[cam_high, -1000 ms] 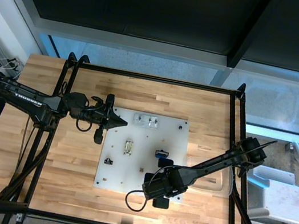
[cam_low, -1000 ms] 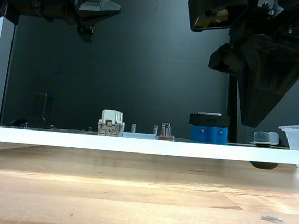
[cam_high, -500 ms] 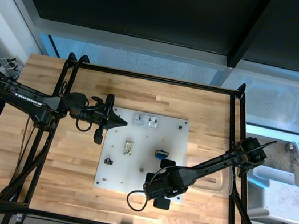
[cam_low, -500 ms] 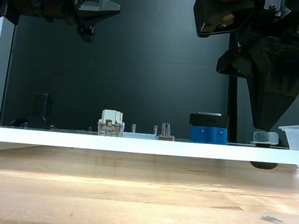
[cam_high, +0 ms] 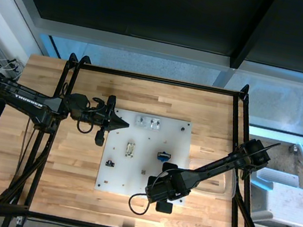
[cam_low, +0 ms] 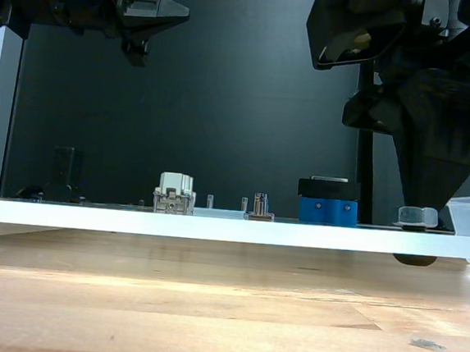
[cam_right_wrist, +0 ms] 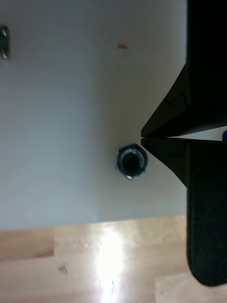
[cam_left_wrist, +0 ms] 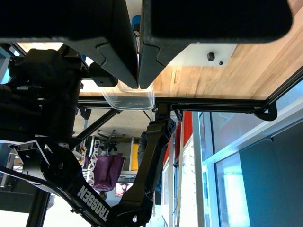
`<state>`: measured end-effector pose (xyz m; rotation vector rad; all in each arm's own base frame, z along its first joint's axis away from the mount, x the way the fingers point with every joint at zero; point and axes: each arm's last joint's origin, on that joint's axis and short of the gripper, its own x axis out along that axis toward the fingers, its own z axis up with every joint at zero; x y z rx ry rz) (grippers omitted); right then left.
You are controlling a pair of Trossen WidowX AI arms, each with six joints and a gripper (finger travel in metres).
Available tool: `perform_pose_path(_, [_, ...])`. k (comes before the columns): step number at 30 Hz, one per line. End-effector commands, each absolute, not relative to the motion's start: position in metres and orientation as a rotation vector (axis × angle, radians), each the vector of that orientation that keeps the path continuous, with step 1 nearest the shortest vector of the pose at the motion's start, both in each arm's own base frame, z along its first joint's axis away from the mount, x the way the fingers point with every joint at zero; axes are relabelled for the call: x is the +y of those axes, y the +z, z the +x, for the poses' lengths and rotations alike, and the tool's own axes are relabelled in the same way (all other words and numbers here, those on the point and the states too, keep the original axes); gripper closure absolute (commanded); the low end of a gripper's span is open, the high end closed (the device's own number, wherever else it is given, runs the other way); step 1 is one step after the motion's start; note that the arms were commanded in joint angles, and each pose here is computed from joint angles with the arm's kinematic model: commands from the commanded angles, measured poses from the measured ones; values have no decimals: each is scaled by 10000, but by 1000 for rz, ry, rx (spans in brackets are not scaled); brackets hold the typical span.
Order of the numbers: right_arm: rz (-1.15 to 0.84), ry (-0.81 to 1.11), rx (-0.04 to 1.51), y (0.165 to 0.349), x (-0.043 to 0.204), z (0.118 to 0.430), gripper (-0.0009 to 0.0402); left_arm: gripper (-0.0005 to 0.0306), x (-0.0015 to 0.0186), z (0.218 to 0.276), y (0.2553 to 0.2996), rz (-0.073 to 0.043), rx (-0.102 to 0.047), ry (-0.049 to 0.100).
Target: Pick the M12 fastener and fasten on the M12 threads
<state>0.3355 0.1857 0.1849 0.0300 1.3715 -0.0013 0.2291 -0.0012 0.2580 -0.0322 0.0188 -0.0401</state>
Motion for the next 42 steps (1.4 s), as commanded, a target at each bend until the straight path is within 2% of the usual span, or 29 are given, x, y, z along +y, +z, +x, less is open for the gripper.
perform_pose_path(1, [111,143,1426,1902,1904,3351,393,300,-12,2291,2580,-32,19,-40])
perform_pose_path(3, [157,287,1456,1944,1944,3348,393,300,-12,2291,2579,-32,19,-40])
perform_pose_path(5, [162,329,1456,1971,1950,3338,393,300,-12,2291,2579,-32,19,-40])
perform_pose_path(10, [119,259,1447,1974,1921,3328,393,300,-11,2291,2579,-32,19,-40])
perform_pose_path(19, [-36,12,1357,2006,1819,3323,393,300,-11,2291,2579,-32,19,-40])
perform_pose_path(28, [-46,-12,1353,1874,1833,3368,393,300,-12,2291,2579,-32,19,-40])
perform_pose_path(33, [-25,-11,1353,1881,1837,3372,393,300,-12,2291,2579,-32,19,-40])
perform_pose_path(38, [126,217,1440,1915,1915,3355,393,300,-11,2291,2579,-32,19,-40])
perform_pose_path(42, [140,334,1459,1948,1936,3335,393,300,-12,2291,2580,-32,19,-40])
